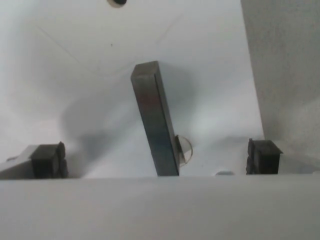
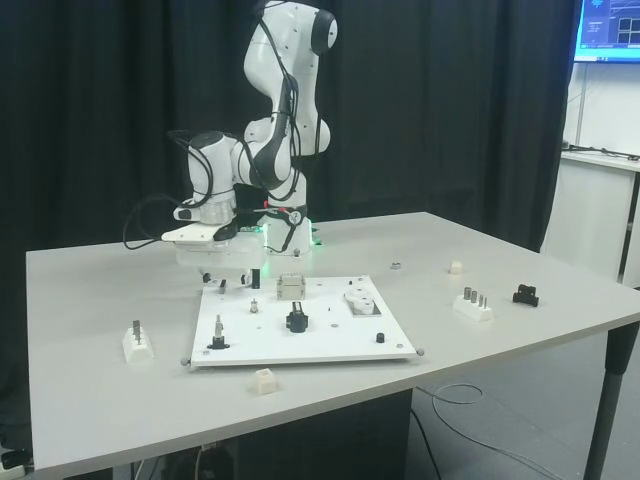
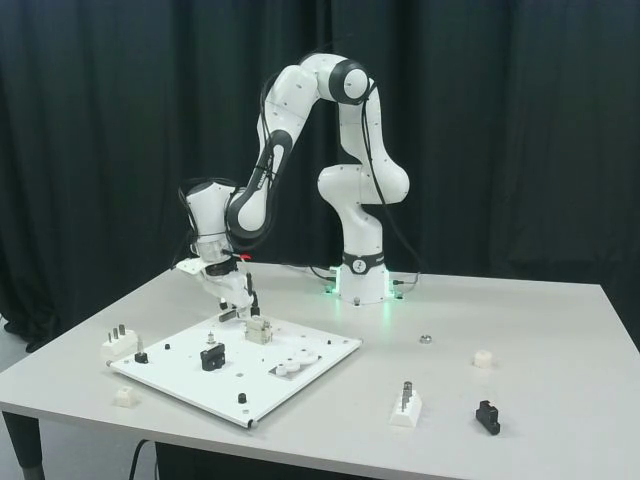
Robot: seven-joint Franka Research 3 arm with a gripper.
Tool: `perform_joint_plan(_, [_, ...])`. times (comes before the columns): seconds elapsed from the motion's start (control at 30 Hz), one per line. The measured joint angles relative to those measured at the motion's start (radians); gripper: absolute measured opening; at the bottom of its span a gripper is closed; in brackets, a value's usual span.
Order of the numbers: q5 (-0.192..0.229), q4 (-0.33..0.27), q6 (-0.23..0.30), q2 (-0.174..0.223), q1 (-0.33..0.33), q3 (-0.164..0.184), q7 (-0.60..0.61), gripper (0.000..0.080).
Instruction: Pick square peg 4.
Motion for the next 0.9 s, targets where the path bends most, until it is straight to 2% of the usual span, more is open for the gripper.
perform_joint_plan(0.47, [0.004, 0.000, 0.002, 0.017, 0.002, 0.001, -0.005, 0.0800])
perform_joint_plan(0.8, [0.050, 0.000, 0.026, 0.037, 0.004, 0.000, -0.017, 0.0800])
perform_joint_plan(0.83, [0.051, 0.000, 0.029, 0.037, 0.003, 0.000, -0.017, 0.0616])
perform_joint_plan(0.9, [0.054, 0.000, 0.031, 0.038, 0.003, 0.000, -0.018, 0.0616])
